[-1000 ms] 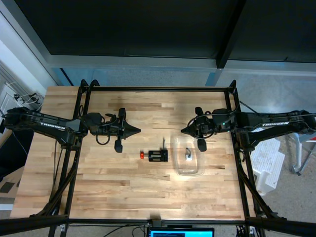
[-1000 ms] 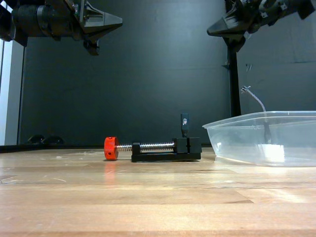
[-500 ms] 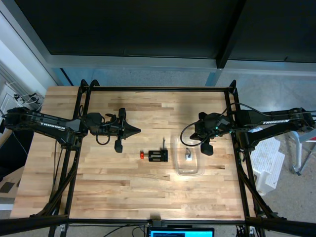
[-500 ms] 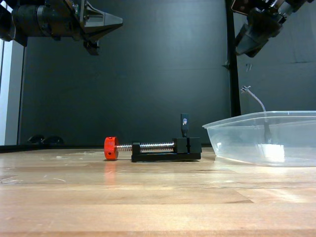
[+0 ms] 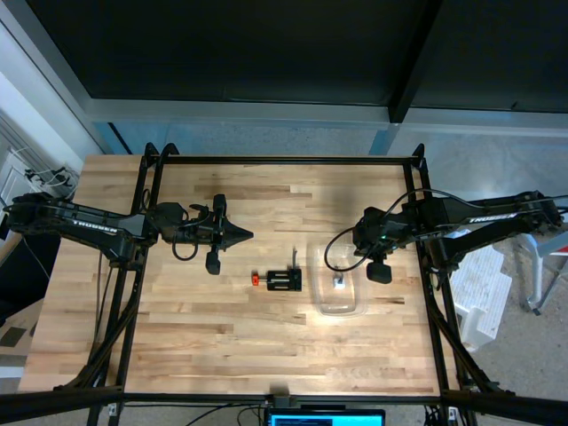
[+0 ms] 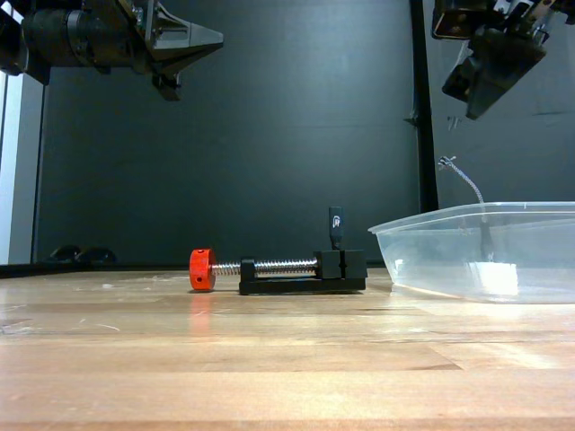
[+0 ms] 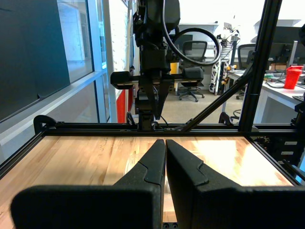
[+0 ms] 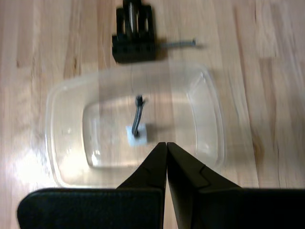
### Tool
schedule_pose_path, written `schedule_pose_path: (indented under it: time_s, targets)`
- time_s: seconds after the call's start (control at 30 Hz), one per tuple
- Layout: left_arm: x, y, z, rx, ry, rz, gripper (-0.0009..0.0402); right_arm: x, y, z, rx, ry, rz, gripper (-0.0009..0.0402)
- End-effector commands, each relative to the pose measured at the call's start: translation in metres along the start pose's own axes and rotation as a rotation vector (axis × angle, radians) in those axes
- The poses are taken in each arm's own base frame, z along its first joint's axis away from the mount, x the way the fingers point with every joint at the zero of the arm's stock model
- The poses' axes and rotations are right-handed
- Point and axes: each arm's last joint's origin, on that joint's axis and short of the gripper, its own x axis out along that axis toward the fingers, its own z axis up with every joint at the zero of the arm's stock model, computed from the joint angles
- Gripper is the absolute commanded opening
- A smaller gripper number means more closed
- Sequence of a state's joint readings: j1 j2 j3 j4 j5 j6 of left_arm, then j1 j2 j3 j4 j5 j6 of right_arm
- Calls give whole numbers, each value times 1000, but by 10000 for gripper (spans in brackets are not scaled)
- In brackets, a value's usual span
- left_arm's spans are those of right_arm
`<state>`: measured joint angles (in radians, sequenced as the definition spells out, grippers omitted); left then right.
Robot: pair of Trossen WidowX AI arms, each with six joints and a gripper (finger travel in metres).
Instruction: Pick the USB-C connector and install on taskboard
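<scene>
The taskboard, a small black block with a red-orange knob, lies mid-table and also shows in the low view and the right wrist view. The USB-C connector is a dark, slender piece rising from a small white square inside the clear tray. My right gripper is shut and empty, tilted downward high above the tray. My left gripper hovers level, high over the table left of the taskboard, shut with nothing in it.
The clear plastic tray sits just right of the taskboard. A black frame rail borders the table's far edge, and an upright post stands behind the tray.
My right gripper has swung from level and pointing left to pointing down over the tray, shifting rightward. The left arm, taskboard and tray have not moved.
</scene>
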<state>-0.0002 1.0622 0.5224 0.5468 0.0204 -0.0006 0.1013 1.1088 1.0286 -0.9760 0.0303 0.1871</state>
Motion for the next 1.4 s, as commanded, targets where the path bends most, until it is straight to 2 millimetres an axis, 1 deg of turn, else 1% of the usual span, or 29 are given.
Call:
schedule_pose_path:
  time_s: [0.03,0.33,0.6,0.97,1.03,1.1,1.3,1.4]
  targets:
    - [0,0,0,0,-1,0,0,0,1,2,2,43,0,0]
    - [0,0,0,0,-1,-1,0,11,7,5,11,132,-10,0]
    - [0,0,0,0,-1,0,0,22,17,14,6,177,-10,0]
    - [0,0,0,0,-1,0,0,40,21,17,-2,229,-21,3]
    - [0,0,0,0,-1,0,0,42,21,18,-3,235,-30,16]
    - [0,0,0,0,-1,0,0,45,21,18,-1,244,-32,37]
    - [0,0,0,0,-1,0,0,57,24,20,13,272,-41,117]
    - [0,0,0,0,-1,0,0,62,26,22,12,273,-42,151]
